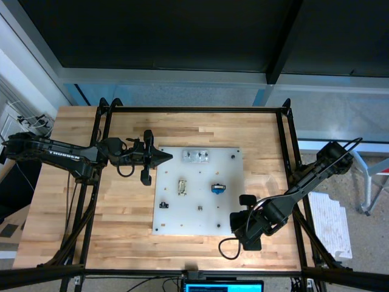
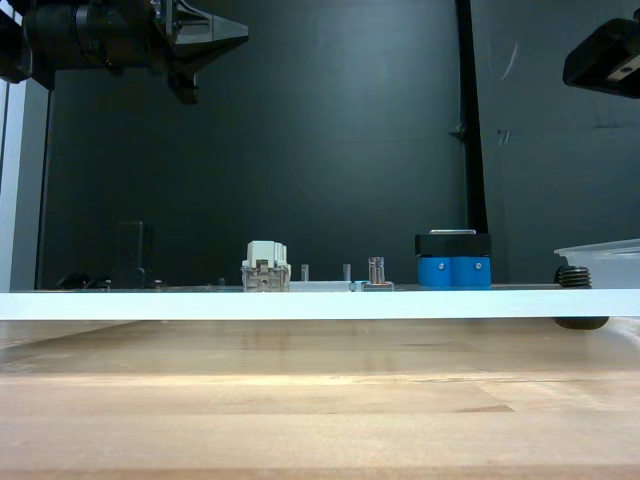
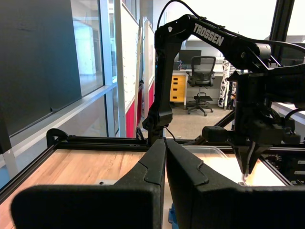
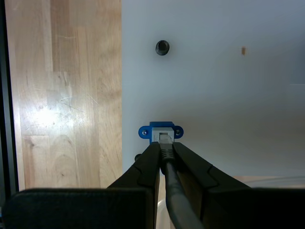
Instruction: Pick the RJ45 connector and install on taskboard
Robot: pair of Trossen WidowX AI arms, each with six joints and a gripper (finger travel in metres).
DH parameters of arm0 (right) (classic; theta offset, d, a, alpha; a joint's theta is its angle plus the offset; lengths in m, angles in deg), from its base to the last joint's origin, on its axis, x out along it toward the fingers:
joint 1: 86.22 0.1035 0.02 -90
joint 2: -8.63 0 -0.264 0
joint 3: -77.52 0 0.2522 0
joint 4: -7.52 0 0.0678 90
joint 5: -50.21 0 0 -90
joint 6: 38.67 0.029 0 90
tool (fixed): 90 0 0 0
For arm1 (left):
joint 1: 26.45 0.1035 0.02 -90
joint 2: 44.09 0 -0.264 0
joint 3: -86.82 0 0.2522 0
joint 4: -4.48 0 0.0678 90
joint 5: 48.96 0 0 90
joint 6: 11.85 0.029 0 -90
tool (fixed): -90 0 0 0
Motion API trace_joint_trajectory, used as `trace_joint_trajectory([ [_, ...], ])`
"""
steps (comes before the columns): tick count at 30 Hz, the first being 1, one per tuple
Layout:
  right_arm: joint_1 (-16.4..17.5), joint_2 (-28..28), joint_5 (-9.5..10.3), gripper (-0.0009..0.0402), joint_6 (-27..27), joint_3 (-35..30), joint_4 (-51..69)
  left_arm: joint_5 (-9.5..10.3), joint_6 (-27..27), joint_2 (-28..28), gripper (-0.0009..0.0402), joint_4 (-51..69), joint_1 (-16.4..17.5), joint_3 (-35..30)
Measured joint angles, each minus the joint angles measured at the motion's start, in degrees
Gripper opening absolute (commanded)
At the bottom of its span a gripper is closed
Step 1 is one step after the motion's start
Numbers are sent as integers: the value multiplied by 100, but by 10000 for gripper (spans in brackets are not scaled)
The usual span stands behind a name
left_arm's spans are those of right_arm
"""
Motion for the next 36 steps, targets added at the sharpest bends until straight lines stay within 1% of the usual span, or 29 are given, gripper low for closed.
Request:
trace_joint_trajectory([
  [18, 13, 79, 0, 18, -15, 79, -39, 0, 0, 0, 0, 0, 0, 0],
  [22, 13, 79, -44, 18, -17, 103, -90, 2, 0, 0, 0, 0, 0, 0],
  [36, 13, 90, -42, 18, -35, 120, -136, 0, 0, 0, 0, 2, 0, -2],
])
